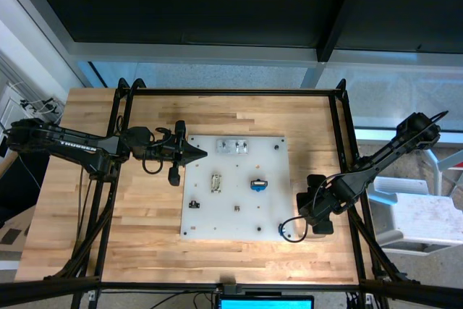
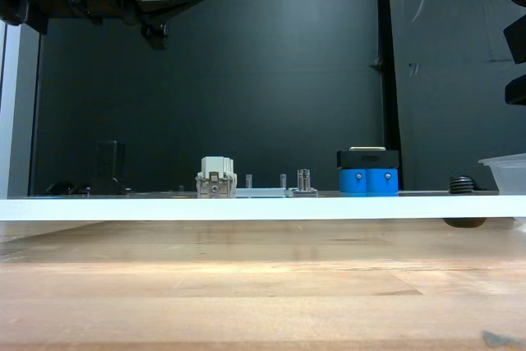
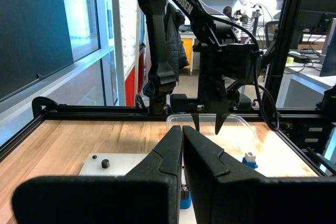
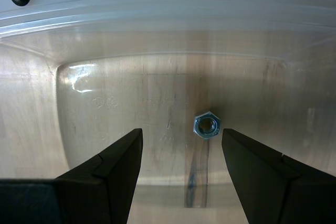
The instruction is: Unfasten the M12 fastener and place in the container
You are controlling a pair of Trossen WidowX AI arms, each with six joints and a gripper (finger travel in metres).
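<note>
- The nut (image 4: pixel 207 125) lies flat on the floor of the tray (image 4: pixel 157 19), hole up. The stud (image 2: pixel 461 184) shows bare ribs.
- The right gripper (image 4: pixel 181 132) hangs just above the tray with jaws spread. The nut is below and between them, closer to one jaw.
- The left gripper (image 3: pixel 182 129), jaws pressed together, is at the far left edge of the board (image 1: pixel 224 226), well apart.
- I judge the placing done; the right arm needs only to lift straight up.

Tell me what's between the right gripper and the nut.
Nothing: in the right wrist view the open right gripper hangs over the nut lying in the container. The left gripper hovers shut over the board, far-left corner.
</note>
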